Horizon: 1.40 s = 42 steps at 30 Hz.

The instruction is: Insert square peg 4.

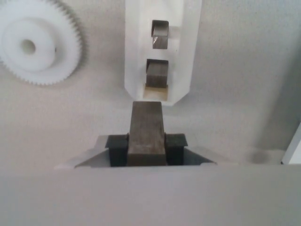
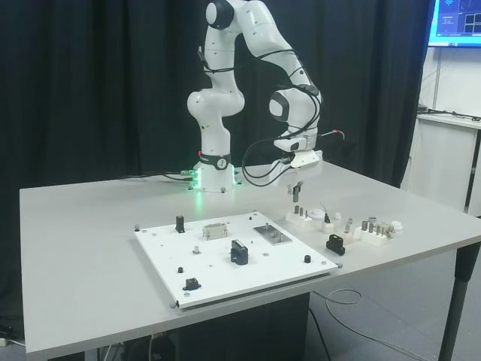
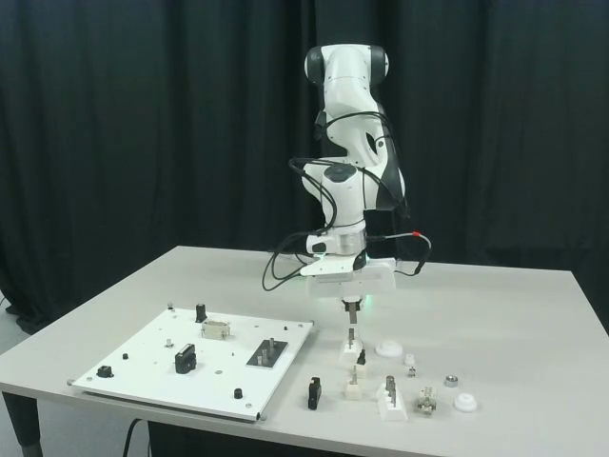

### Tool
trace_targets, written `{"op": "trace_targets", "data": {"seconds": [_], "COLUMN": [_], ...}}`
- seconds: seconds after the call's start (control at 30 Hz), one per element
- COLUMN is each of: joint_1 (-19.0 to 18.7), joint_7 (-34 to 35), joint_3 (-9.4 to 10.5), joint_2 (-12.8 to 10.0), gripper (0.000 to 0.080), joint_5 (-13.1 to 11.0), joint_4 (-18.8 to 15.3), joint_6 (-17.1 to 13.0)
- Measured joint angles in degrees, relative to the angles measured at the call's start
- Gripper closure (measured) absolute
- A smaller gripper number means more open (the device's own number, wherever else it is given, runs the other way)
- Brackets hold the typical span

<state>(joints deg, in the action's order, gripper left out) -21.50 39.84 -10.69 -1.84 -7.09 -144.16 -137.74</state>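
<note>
Your tool [image 1: 146, 149] is pinching the square peg [image 1: 147, 134] between its two black fingers [image 1: 117, 148], so the peg sticks out past the fingertips, and you can see it hanging clear of the tabletop [image 2: 90, 226] in both room views. Straight under it in the wrist view sits a white holder block [image 1: 162, 47] with two square slots: one has a grey peg in it, the other I can't really tell. The held peg is lined up with the block's long axis but sits just off its near end, not in any slot. Next to the block there's a white gear [image 1: 40, 42] lying flat. Further out you've got the white board [image 2: 233, 256] with its black fixtures, well apart from the tool, and a cluster of small white holders [image 3: 390, 395] near the tabletop's front edge.
</note>
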Motion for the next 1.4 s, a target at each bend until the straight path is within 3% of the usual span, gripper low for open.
{"op": "trace_targets", "data": {"seconds": [0.93, 1.4], "joint_1": [0.0, 0.3], "joint_7": [0.7, 4.2], "joint_3": [-0.06, -1.27], "joint_2": [0.1, 0.3], "gripper": [0.0648, 0.0648], "joint_5": [1.3, 7.1], "joint_4": [0.2, 1.2], "joint_6": [0.0, -0.5]}}
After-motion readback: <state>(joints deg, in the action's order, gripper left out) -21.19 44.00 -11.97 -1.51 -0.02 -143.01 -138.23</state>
